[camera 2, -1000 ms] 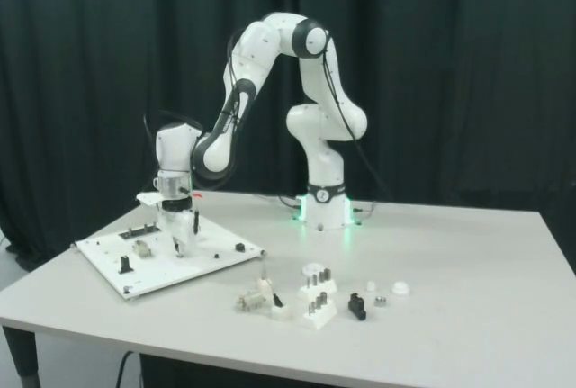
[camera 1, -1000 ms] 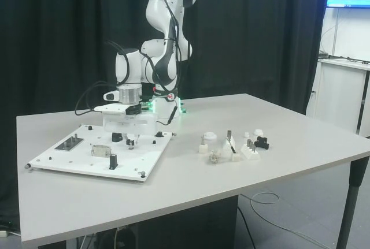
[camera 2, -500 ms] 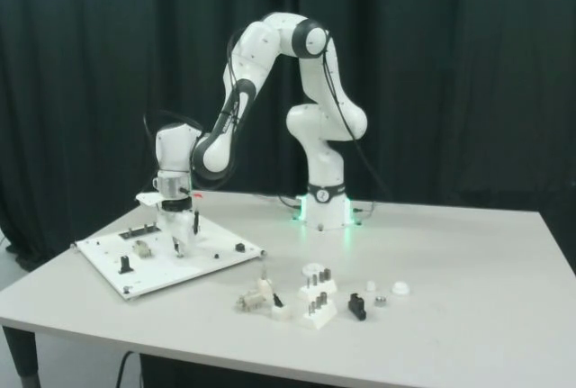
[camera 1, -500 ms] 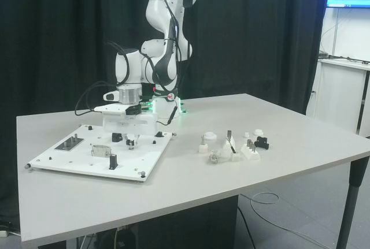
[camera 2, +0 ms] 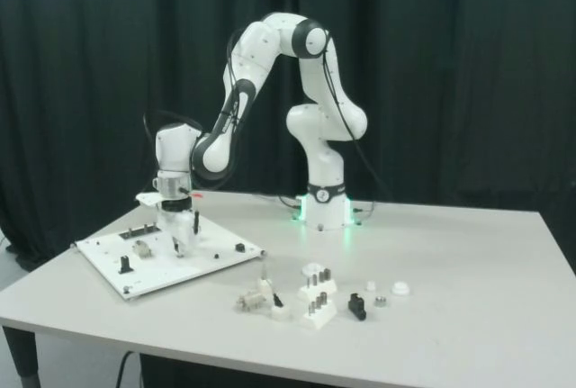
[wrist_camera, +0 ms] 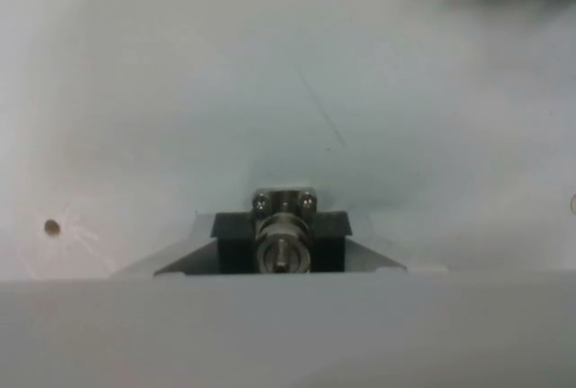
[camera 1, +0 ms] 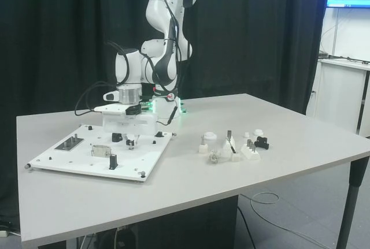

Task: Insert BNC.

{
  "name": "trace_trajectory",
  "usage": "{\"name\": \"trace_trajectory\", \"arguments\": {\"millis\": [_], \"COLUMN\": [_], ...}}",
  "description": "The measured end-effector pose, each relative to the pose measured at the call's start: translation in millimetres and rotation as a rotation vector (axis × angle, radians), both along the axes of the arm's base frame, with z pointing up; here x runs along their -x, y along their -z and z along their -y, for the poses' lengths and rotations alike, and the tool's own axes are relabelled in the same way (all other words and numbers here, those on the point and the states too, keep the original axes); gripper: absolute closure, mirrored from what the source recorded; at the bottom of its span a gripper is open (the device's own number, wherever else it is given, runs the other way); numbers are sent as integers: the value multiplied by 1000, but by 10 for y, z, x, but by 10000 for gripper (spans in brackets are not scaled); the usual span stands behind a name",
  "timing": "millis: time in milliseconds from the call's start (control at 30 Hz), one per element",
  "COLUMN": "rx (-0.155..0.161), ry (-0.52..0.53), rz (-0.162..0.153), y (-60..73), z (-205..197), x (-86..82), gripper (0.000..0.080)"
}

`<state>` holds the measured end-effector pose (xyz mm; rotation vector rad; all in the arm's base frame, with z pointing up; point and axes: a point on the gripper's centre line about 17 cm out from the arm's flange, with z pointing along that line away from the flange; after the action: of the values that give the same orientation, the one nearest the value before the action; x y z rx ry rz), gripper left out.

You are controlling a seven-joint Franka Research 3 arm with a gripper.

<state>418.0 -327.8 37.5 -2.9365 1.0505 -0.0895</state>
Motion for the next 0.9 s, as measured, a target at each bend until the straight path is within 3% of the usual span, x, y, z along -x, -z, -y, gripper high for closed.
{"name": "trace_trajectory", "arguments": {"millis": [500,767,900], "rx": [5,3,-3], "ry": [-109,-102,-47], "rz": [0,0,3], "y": [-2,-4,-4], "z": [-2,-2,0], "x": [-1,1,1], "gripper": [682,682,682]}}
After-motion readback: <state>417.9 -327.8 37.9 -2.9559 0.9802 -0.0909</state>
